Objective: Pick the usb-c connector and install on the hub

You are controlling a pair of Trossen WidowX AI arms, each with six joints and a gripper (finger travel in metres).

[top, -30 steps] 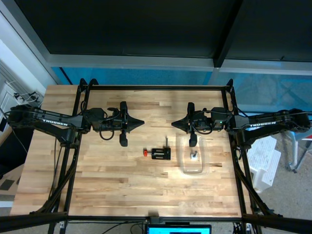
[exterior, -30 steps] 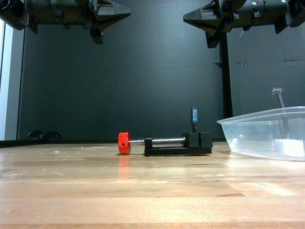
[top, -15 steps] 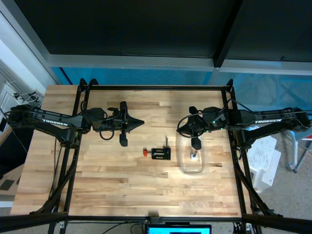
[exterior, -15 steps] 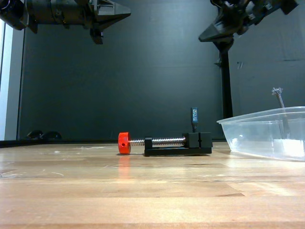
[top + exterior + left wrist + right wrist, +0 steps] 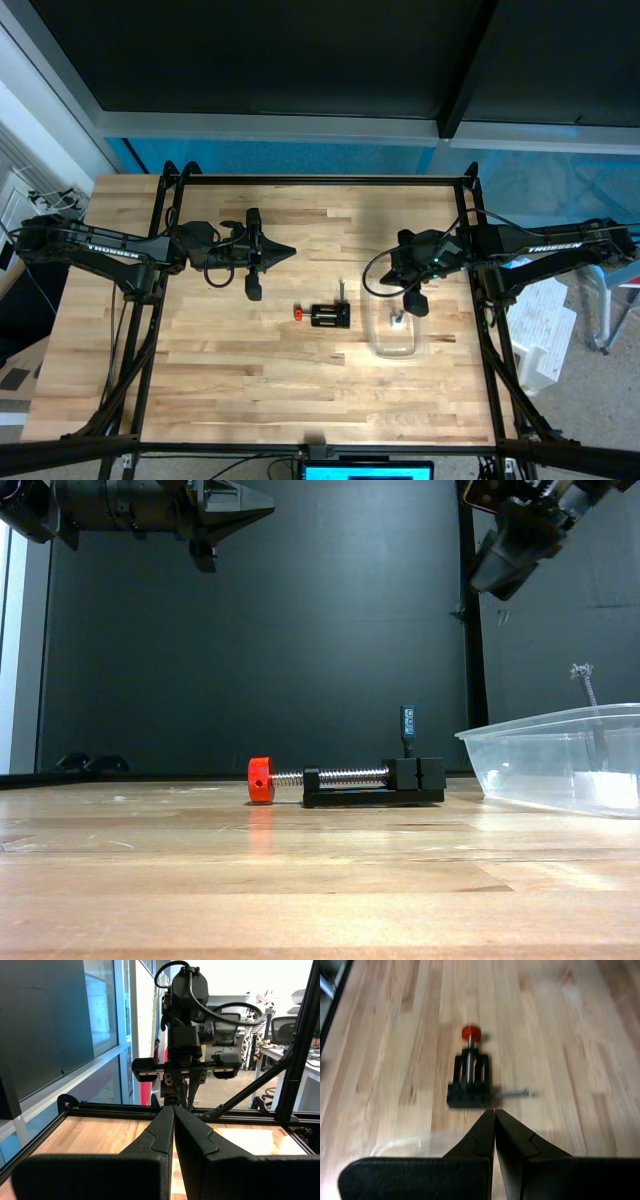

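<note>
The hub [image 5: 330,317] is a small black block with an orange-red knob [image 5: 298,313] at its left end and a thin grey pin [image 5: 342,290] by its right end. It lies mid-table, also visible in the low view [image 5: 372,780] and the right wrist view [image 5: 468,1085]. A tiny dark piece, probably the usb-c connector [image 5: 397,316], lies in the clear tray [image 5: 380,346]. My right gripper [image 5: 412,303] hangs high over the tray, tilted down toward the hub, shut and holding nothing [image 5: 495,1110]. My left gripper [image 5: 290,252] is shut, high and level, behind and left of the hub.
The clear plastic tray [image 5: 540,765] stands just right of the hub and holds a small white piece [image 5: 612,790]. A thin grey stalk [image 5: 583,675] rises above its rim. Black frame rails [image 5: 320,180] run around the wooden table.
My right gripper has tipped from level to pointing down and has shifted right, to above the tray. The left arm, hub and tray have not moved.
</note>
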